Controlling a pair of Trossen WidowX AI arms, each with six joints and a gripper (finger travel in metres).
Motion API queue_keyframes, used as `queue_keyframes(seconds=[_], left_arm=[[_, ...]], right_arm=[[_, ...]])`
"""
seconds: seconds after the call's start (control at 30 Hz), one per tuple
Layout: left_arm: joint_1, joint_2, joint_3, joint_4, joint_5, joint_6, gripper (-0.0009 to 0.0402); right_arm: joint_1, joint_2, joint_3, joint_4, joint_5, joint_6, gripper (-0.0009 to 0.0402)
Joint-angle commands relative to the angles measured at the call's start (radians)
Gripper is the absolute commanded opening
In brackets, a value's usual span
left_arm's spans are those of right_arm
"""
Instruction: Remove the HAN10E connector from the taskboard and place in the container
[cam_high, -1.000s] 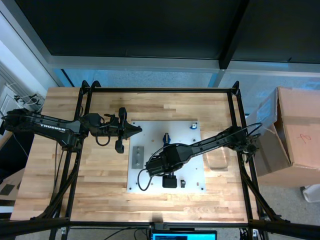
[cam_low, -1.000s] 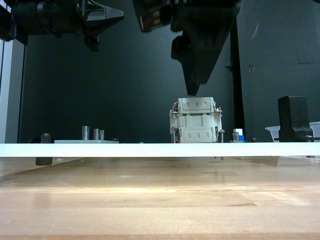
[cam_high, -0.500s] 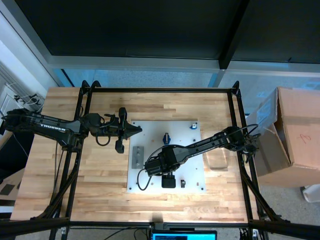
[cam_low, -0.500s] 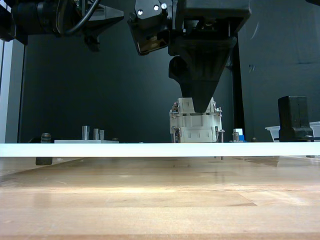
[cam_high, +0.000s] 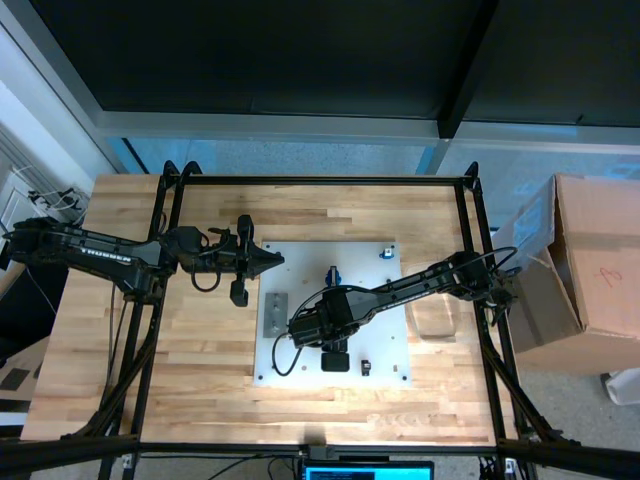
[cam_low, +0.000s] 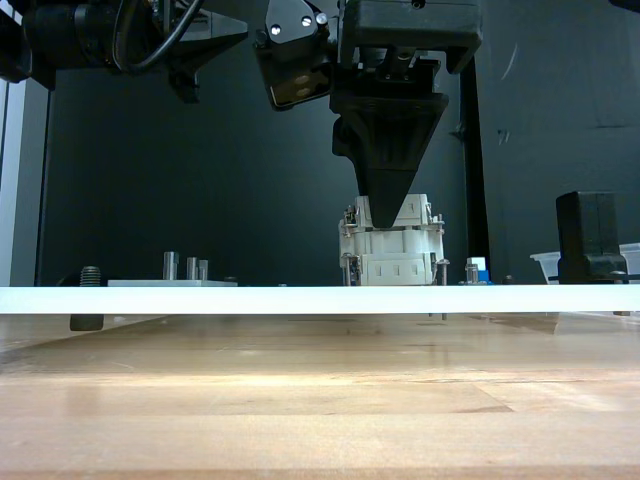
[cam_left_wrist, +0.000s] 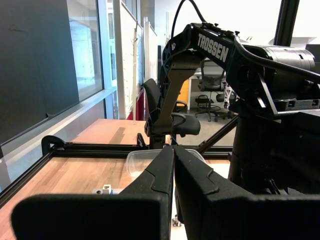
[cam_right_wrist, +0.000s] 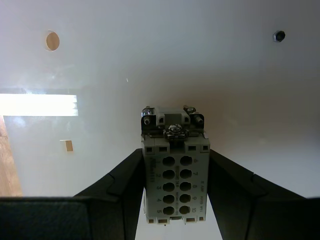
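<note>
From my remote seat, the black left gripper (cam_high: 262, 258) hangs over the light wooden table (cam_high: 120, 340) at the left edge of the flat white task board (cam_high: 380, 300), high above the surface in the low view (cam_low: 215, 30). Its own camera shows its two fingers pressed together with no gap (cam_left_wrist: 173, 165)

Further right, a small grey metal block (cam_high: 274, 312) sits on the board, and its short upright pegs show in the low view (cam_low: 185, 268)

Next comes the black right gripper (cam_high: 335, 345), reaching down over the middle of the board. In the low view its tapered tip (cam_low: 385, 215) overlaps the top of the grey-white rectangular HAN10E connector (cam_low: 390, 250), which stands upright in its seat on the board. In the right wrist view the gripper (cam_right_wrist: 176, 175) has one dark finger (cam_right_wrist: 125, 175) lying against each long side of the connector (cam_right_wrist: 175, 150), so I read it as clamped on the part (the ten numbered holes face the camera). From above I cannot see the connector, since the gripper covers it

To the right, a black block (cam_low: 590, 238) stands on the board. The clear plastic container (cam_high: 432, 318) rests on the table just beside the board's right edge, well apart from the connector; it also shows beyond the left fingers (cam_left_wrist: 137, 162)
</note>
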Motion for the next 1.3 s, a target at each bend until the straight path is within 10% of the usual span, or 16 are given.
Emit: queue_keyframes(seconds=[0.03, 0.2, 1.3], left_arm=[[0.000, 0.000, 0.000, 0.000, 0.000, 0.000, 0.0000], [0.000, 0.000, 0.000, 0.000, 0.000, 0.000, 0.0000], [0.000, 0.000, 0.000, 0.000, 0.000, 0.000, 0.0000]], right_arm=[[0.000, -0.002, 0.000, -0.005, -0.008, 0.005, 0.0057], [0.000, -0.009, 0.000, -0.008, -0.008, 0.004, -0.0003], [0.003, -0.247, -0.013, -0.008, 0.001, 0.035, 0.0000]])
